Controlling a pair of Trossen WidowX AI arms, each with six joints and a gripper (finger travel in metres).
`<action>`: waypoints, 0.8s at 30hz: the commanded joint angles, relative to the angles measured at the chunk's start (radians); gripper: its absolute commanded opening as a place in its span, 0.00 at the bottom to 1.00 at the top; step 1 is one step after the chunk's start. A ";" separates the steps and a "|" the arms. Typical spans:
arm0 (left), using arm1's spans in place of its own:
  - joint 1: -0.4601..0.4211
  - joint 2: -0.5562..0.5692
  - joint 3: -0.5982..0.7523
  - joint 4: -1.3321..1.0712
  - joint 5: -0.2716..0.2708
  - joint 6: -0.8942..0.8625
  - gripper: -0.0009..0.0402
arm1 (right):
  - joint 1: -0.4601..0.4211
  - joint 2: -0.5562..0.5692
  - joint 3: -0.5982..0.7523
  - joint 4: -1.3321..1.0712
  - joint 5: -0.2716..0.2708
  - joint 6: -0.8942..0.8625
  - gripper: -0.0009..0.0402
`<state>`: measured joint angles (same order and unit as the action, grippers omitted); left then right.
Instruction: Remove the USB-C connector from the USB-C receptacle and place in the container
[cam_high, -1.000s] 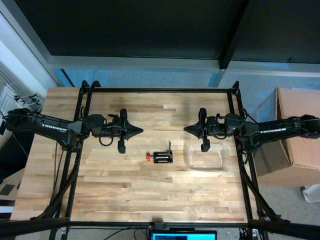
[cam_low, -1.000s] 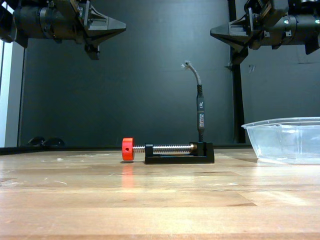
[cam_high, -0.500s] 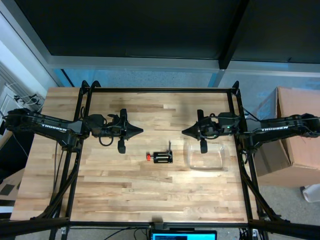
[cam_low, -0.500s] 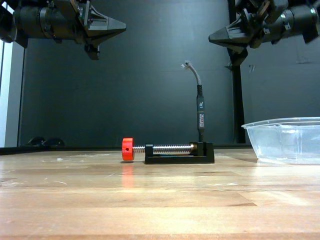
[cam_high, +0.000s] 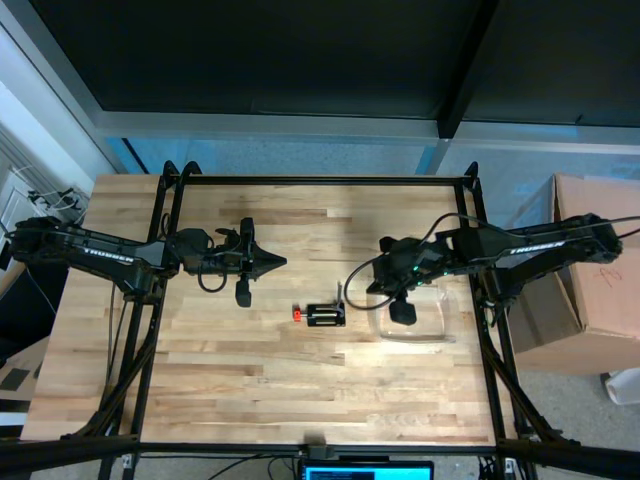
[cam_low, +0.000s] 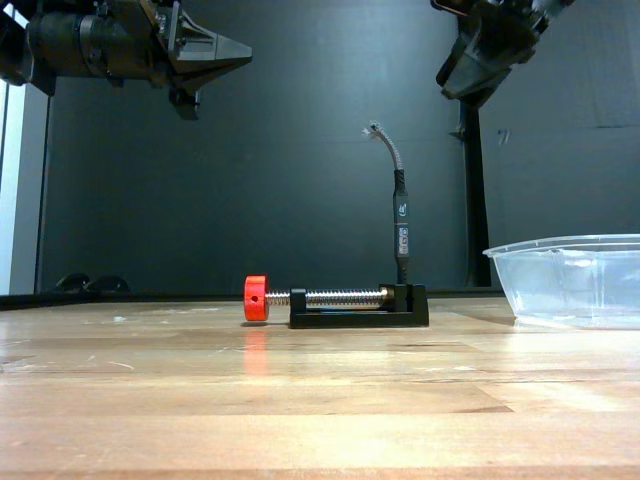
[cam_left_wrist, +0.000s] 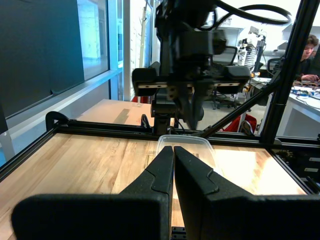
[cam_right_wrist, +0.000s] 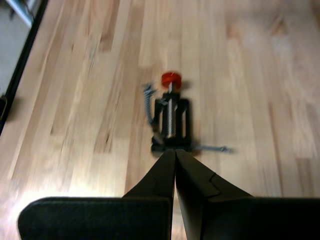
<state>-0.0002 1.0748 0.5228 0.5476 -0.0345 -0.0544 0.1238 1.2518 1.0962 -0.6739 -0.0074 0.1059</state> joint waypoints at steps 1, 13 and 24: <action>0.000 0.000 0.000 0.000 0.000 0.000 0.02 | 0.025 0.077 0.093 -0.113 0.066 0.021 0.07; 0.000 0.000 0.000 0.000 0.000 0.000 0.02 | 0.041 0.278 0.305 -0.291 0.091 0.069 0.49; 0.000 0.000 0.000 0.000 0.000 0.000 0.02 | 0.047 0.315 0.338 -0.304 0.094 0.070 0.56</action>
<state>-0.0002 1.0748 0.5224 0.5476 -0.0349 -0.0544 0.1703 1.5669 1.4345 -0.9771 0.0864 0.1768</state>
